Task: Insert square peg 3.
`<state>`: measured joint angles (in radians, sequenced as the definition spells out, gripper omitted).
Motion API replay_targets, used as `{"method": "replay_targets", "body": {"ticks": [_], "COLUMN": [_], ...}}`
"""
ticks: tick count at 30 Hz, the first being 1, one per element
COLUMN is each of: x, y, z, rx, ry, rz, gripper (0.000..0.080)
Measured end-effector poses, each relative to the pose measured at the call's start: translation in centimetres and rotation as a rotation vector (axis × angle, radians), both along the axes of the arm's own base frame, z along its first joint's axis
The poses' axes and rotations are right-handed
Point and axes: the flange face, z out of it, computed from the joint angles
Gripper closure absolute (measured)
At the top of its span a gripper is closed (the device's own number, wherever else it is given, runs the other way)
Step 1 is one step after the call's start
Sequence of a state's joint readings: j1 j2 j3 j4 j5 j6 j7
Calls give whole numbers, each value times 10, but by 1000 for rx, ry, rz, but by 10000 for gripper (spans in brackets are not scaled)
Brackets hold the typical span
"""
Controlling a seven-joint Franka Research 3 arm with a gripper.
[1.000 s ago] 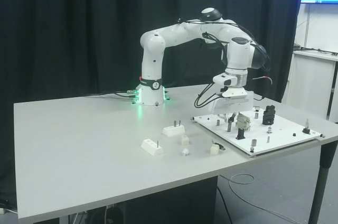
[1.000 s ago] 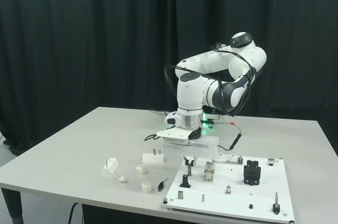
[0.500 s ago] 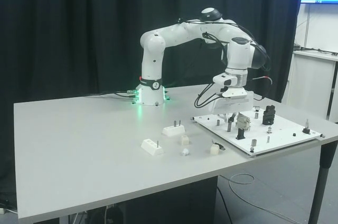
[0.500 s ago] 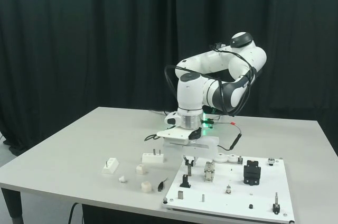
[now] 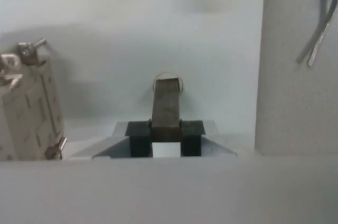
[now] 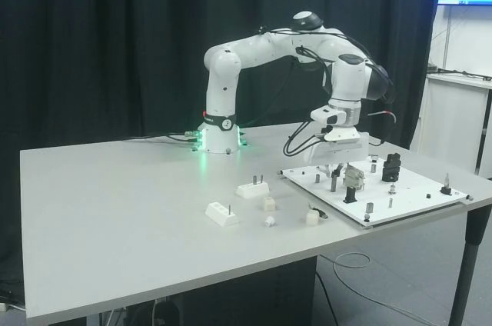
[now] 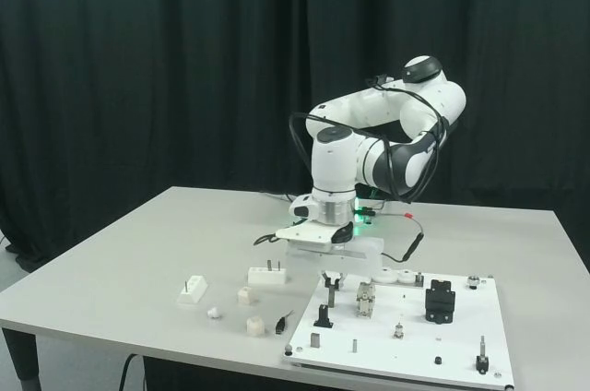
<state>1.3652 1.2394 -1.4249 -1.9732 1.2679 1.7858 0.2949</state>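
Gripper (image 5: 166, 138): pinching the peg (image 5: 166, 109) between both black fingers (image 5: 139, 138); pointing straight down over the board's near-left part.
Peg: grey, square in section, upright; its lower end meets a round hole (image 5: 168, 82) in the board. Depth of entry cannot be told.
Board (image 7: 442, 340): white plate, lying at the tabletop's (image 6: 115, 195) edge, carrying small black and grey fixtures.
Fixture (image 5: 29, 110): grey block with screws, just beside the gripper, apart from the peg.
Arm (image 6: 261, 45): white, bent over from a base (image 6: 219, 138) lit green.
Loose parts: two white blocks (image 6: 221, 213) with pins and three small white pieces on the tabletop, well apart from the gripper.
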Motion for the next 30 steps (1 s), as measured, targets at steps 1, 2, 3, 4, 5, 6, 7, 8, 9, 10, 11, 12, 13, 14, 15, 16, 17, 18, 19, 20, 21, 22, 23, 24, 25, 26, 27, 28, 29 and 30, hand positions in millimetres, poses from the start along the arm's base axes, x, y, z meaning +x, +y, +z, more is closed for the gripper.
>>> {"method": "replay_targets", "body": {"ticks": [1, 2, 3, 4, 5, 6, 7, 8, 9, 10, 11, 12, 13, 14, 15, 16, 17, 18, 19, 20, 21, 22, 23, 24, 25, 26, 27, 28, 29, 30], "x": [0, 0, -1, -1, -1, -1, -1, -1, -1, -1, -1, -1, -1, -1, -1, 0, 0, 0, 0, 0, 0, 0, 0, 0, 0, 0, 0, 0, 0, 0], "y": [0, 0, 0, 0, 0, 0, 0, 0, 0, 0, 0, -1, -1, -1, -1, -1, 0, 0, 0, 0, 0, 0, 0, 1, 1, 1, 1, 1, 1, 1], "z": [0, 0, 0, 0, 0, 0, 0, 0, 0, 0, 0, 0, 0, 0, 0, 0, 0, 0, 0, 0, 0, 0, 0, 0, 0, 0, 0, 0, 0, 0], "rx": [-1, -1, -2, -2, -2, -3, -3, -3, -4, -4, -5, -7, -9, -10, -11, -11, -12, -13, -14, -15, -16, -16, -16, -17, -17, -17, -17, -17, -17, -17], "ry": [0, 1, 1, 1, 1, 1, 0, 0, -1, -1, -2, -4, -6, -8, -9, -10, -11, -13, -14, -15, -16, -17, -17, -18, -18, -18, -18, -18, -18, -18], "rz": [0, 1, 1, -1, -2, -4, -5, -7, -9, -12, -17, -24, -33, -41, -48, -54, -60, -67, -72, -76, -77, -77, -77, -76, -76, -76, -76, -75, -73, -70], "gripper": [694, 694, 694, 694, 694, 694, 694, 694, 694, 694, 694, 694, 694, 694, 694, 694, 694, 694, 694, 694, 694, 694, 694, 694, 694, 694, 694, 694, 694, 694]}}
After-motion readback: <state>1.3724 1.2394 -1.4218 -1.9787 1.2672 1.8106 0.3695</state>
